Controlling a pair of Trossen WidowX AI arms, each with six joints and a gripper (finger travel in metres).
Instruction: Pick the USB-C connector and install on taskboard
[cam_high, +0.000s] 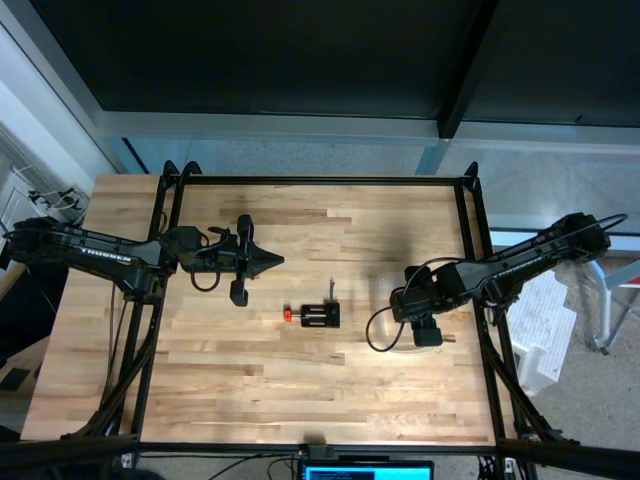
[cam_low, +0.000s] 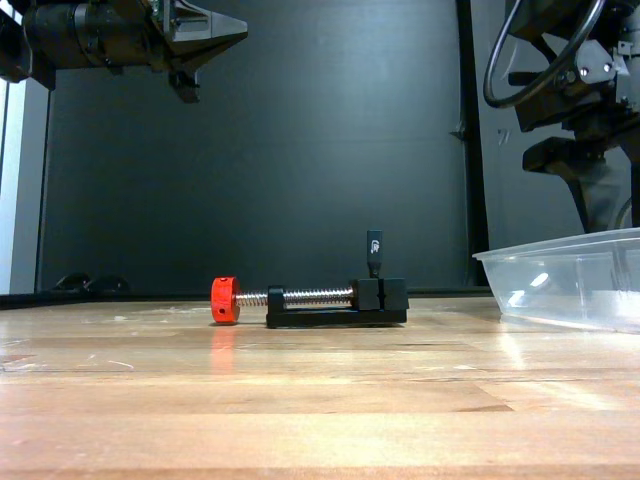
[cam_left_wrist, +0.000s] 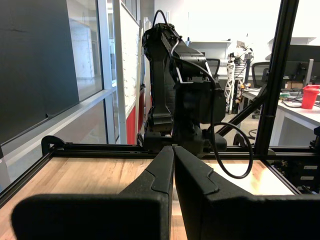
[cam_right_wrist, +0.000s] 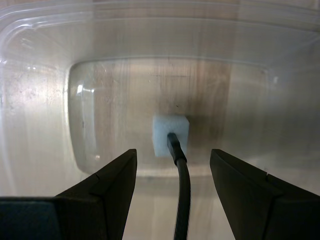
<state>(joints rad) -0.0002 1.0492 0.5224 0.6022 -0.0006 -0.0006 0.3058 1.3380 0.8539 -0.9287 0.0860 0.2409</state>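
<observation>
High view: over the wooden table (cam_high: 250, 380), the left gripper (cam_high: 275, 261) is raised at about 10 o'clock from the taskboard (cam_high: 318, 316), its fingers pressed together on nothing. At 3 o'clock from that block, the right gripper (cam_right_wrist: 172, 154) hangs over the clear tray (cam_right_wrist: 40, 100) with fingers spread wide. Between them, ungripped, the USB-C connector (cam_right_wrist: 173, 144) lies in the tray, its tip over a small white square piece (cam_right_wrist: 162, 131).

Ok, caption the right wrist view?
Open right claw hovers over the USB-C connector in the clear tray; shut left claw hangs high opposite.
</observation>
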